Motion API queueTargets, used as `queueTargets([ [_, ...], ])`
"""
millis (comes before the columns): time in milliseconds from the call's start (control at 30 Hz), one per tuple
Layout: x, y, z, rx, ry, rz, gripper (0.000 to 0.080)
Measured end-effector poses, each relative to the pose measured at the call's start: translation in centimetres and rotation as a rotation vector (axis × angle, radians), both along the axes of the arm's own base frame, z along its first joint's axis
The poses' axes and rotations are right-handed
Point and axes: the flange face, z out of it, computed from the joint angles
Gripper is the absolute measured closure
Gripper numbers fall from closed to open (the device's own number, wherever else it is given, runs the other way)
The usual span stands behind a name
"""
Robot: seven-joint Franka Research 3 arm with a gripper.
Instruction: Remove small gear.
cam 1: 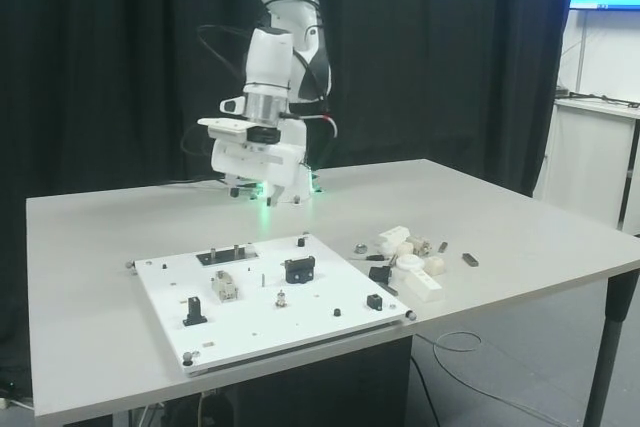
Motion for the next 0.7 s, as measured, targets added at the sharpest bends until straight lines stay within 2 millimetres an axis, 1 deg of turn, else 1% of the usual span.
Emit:
queueTargets([
  [400, -1.0, -2.6, -3.0, 0.036, -0.001, 0.013, 0.0003],
  [700, -1.5, -3.3, -4.7, 0.09, -0.015, -0.005, 0.0003],
])
